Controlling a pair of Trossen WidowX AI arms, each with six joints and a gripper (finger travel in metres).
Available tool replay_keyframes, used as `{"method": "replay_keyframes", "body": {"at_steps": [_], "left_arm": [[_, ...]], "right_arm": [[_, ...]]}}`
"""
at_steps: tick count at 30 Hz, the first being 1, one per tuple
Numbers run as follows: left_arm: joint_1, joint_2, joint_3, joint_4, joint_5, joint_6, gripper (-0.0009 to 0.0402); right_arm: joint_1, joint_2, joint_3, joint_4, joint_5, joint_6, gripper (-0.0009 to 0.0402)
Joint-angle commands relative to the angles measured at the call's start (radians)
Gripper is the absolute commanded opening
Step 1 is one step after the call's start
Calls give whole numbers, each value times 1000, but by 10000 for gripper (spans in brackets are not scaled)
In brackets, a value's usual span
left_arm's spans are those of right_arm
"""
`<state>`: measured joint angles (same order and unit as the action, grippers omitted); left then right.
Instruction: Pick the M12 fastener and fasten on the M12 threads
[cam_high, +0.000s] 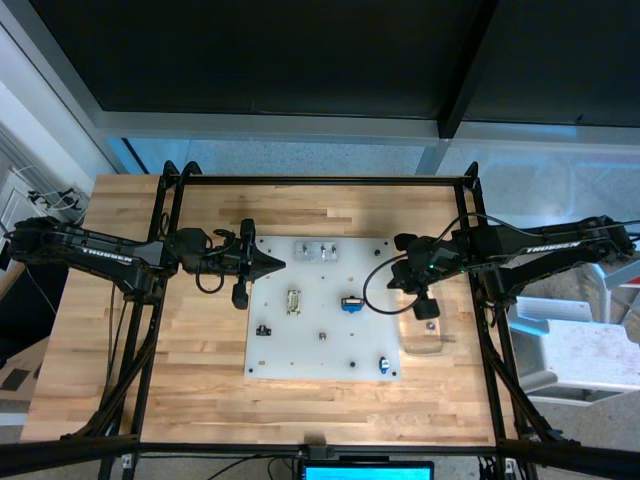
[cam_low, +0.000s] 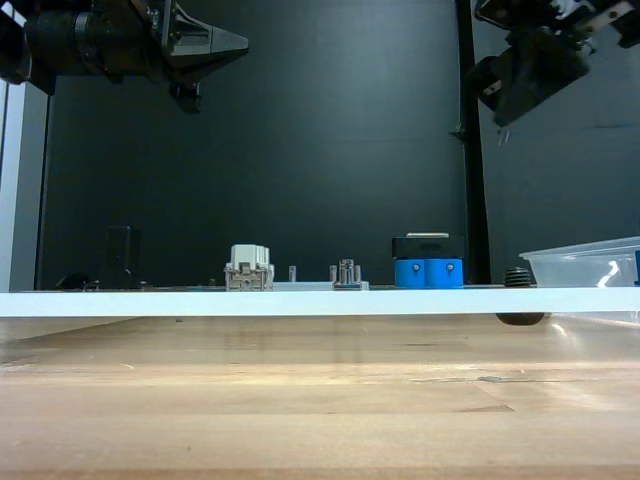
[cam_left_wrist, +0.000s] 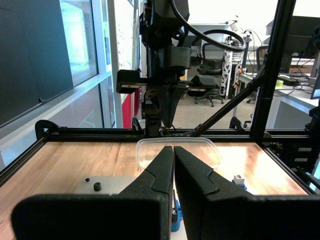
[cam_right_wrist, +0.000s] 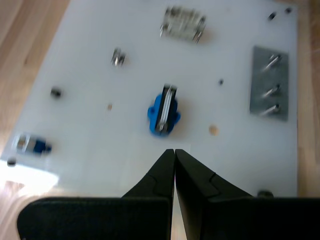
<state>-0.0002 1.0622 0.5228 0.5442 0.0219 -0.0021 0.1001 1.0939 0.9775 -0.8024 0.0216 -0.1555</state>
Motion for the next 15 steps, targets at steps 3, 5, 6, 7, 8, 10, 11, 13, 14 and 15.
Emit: {"method": "replay_keyframes", "body": {"at_steps": [3,5,6,7,8,10,11,13,14,15], "left_arm": [[0,0,0,0,0,0,0],[0,0,0,0,0,0,0],[0,0,0,0,0,0,0],[0,0,0,0,0,0,0],[0,0,0,0,0,0,0],[0,0,0,0,0,0,0],[0,0,0,0,0,0,0],[0,0,0,0,0,0,0],[0,0,0,0,0,0,0],[0,0,0,0,0,0,0]], "right_arm": [[6,1,24,-126,-25,-93,0],[7,3,29,-174,-26,-132,0],[7,4,29,-198,-26,-151,0],[8,4,29,-221,-26,-169,0],[9,7,28,-243,-26,-191,0],[14,13,28,-294,-26,-251,0],[20,15,28,-317,-26,-277,0],[31,20,27,-352,-26,-331,0],[38,22,27,-369,-26,-359,0],[47,26,27,-381,-26,-387,0]]}}
